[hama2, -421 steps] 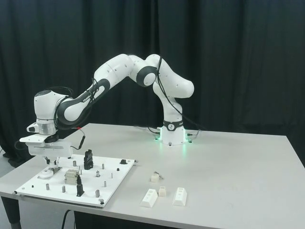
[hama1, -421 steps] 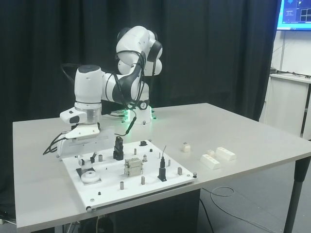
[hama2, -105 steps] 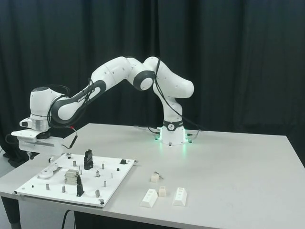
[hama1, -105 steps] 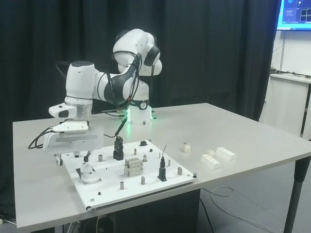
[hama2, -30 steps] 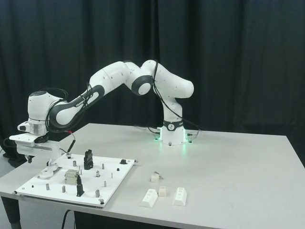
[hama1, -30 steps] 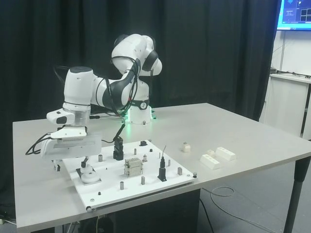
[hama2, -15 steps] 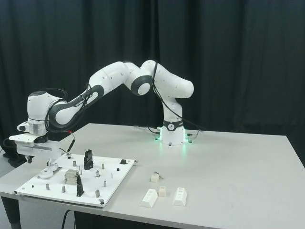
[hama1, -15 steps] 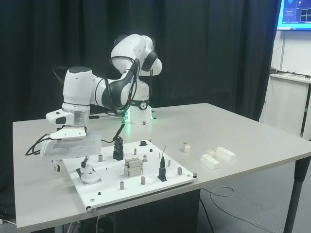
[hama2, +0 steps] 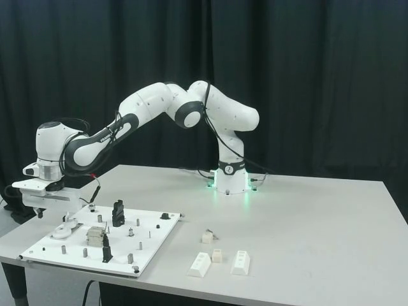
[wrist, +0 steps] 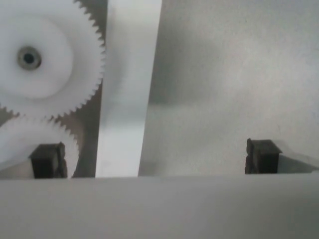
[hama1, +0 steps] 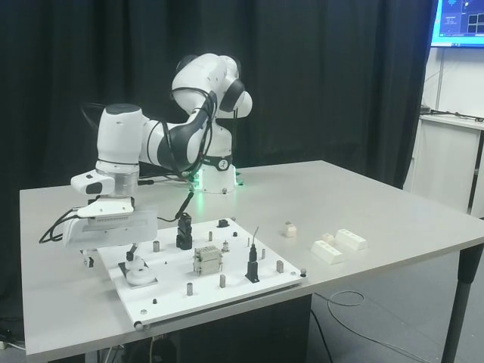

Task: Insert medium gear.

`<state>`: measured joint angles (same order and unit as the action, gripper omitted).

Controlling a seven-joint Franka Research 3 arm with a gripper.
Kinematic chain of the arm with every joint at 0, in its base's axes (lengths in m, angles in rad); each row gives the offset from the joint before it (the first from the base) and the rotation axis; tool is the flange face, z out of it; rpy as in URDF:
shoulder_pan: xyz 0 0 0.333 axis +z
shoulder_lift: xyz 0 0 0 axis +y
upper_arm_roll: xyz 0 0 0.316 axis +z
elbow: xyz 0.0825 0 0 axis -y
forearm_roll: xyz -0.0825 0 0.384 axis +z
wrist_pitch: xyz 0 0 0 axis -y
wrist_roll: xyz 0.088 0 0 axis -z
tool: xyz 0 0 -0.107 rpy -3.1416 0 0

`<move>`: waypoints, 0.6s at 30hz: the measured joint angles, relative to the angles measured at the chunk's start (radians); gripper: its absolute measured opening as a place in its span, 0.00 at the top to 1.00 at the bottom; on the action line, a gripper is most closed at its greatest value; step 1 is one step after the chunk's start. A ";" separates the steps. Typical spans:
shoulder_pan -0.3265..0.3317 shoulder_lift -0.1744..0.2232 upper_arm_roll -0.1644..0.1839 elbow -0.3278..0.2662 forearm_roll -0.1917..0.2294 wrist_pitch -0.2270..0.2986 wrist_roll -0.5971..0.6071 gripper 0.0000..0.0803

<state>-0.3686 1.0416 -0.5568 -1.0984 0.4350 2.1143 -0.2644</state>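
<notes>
Grey table [hama1: 393,204] under me. My base [hama2: 230,182] is bolted at its far side. White board [hama1: 198,296] lies at the near corner by my wrist. Three small white blocks [hama2: 217,261] rest beside it, apart.

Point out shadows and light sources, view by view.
Wrist view: soft shadow across part of the grey table. First room view: lit screen at upper right, green light at the arm's base. Second room view: the same green light.
</notes>
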 joint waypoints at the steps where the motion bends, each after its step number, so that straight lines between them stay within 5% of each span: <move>1: 0.000 0.000 0.000 0.000 0.000 -0.001 0.000 0.00; 18: -0.003 0.000 -0.002 0.004 -0.018 -0.032 0.003 0.00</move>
<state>-0.3717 1.0418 -0.5587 -1.0939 0.4167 2.0825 -0.2611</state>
